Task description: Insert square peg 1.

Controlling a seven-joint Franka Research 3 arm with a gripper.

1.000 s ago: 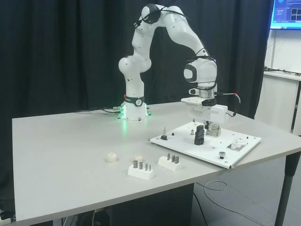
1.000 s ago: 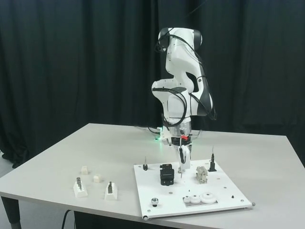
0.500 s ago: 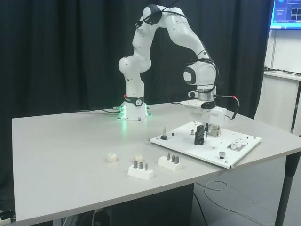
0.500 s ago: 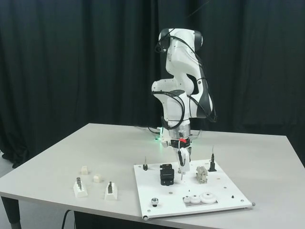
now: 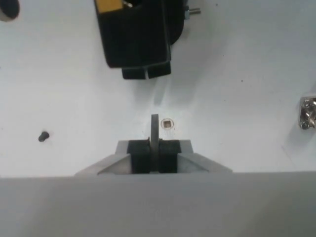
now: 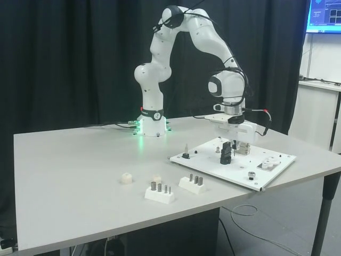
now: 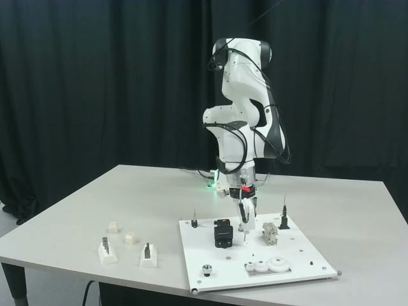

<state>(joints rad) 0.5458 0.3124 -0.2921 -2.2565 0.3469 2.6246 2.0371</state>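
Grey square peg (image 5: 155,129) hangs upright in claw (image 5: 154,154)

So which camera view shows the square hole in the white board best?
The wrist view: the square hole lies plainly visible just beside the tip of the peg held in the gripper. In both room views the hole is too small to make out on the white board.

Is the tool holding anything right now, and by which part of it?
Yes. The tool is shut on the square peg, gripping its upper end; the lower end hangs free just beside the square hole in the white board.
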